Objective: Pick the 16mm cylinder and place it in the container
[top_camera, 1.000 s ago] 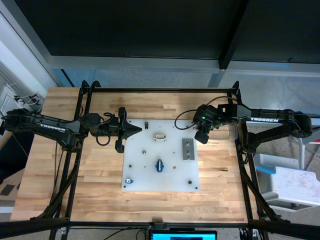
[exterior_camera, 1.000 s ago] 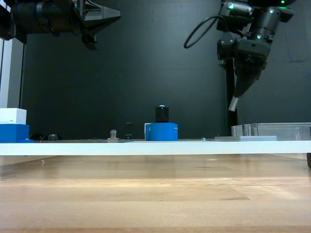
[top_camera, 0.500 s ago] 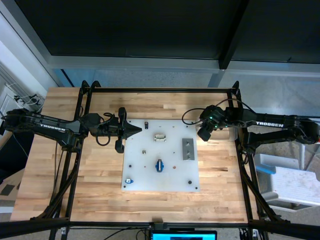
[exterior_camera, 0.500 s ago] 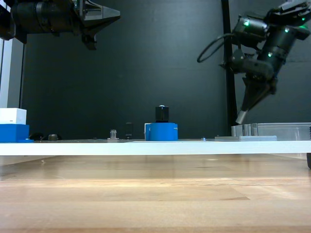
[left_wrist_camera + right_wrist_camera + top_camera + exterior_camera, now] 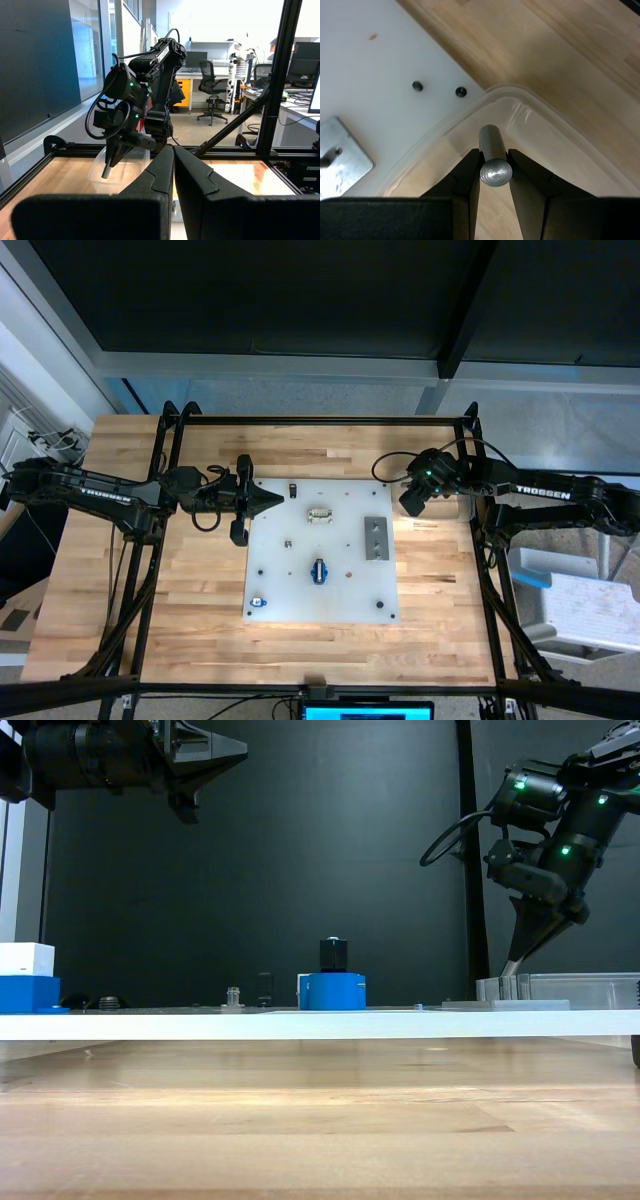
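The 16mm cylinder [image 5: 494, 150] is clamped in the right gripper's [image 5: 514, 961] fingers just above the container [image 5: 516, 93], ready for release, while the left gripper [image 5: 274, 500], fingers together, is parked high over the board's [image 5: 300, 575] left edge.

Left arm was parked, stretched out level and high up, left gripper [image 5: 268, 501] pointing inward with its fingers pressed together. Right arm reached in from its side, wrist tipped steeply down, right gripper [image 5: 495, 159] hanging low with both fingers pinching the 16mm cylinder [image 5: 495, 170] by its upper end.
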### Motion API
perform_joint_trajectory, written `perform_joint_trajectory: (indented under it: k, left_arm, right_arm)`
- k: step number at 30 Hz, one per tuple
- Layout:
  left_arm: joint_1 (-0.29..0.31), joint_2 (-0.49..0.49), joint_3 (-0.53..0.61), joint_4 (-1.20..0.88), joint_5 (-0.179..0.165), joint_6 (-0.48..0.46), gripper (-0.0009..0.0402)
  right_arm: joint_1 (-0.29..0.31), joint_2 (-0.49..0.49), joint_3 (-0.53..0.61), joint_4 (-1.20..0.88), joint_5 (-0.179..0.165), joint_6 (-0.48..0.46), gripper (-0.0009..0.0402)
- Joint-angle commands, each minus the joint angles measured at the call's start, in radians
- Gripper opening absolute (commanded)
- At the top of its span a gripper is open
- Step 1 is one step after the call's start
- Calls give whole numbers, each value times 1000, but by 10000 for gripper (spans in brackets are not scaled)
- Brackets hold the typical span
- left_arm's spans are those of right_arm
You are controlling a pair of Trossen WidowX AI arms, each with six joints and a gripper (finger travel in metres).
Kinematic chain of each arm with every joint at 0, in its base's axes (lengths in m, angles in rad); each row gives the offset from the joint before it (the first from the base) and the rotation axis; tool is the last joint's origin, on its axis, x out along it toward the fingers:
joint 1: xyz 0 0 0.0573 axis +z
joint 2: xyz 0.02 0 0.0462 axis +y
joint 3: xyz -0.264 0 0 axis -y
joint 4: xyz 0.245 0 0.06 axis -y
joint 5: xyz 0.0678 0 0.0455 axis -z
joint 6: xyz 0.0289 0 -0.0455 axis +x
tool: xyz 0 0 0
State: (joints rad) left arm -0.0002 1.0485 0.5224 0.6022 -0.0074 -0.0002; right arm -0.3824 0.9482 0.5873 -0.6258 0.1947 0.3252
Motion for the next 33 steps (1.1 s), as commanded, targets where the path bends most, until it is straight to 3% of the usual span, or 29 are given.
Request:
perform_joint_trajectory:
  k: [1,16,23,33]
  left_arm:
    - [0,0,0,0,0,0,0]
    - [0,0,0,0,0,0,0]
    - [0,0,0,0,0,0,0]
    - [0,0,0,0,0,0,0]
  right_arm:
    - [-22,0,-7,10,-3,4,16]
    - [-36,1,-76,56,-3,62,16]
    - [-37,1,-92,69,36,72,19]
    - [-36,1,-92,70,49,90,92]
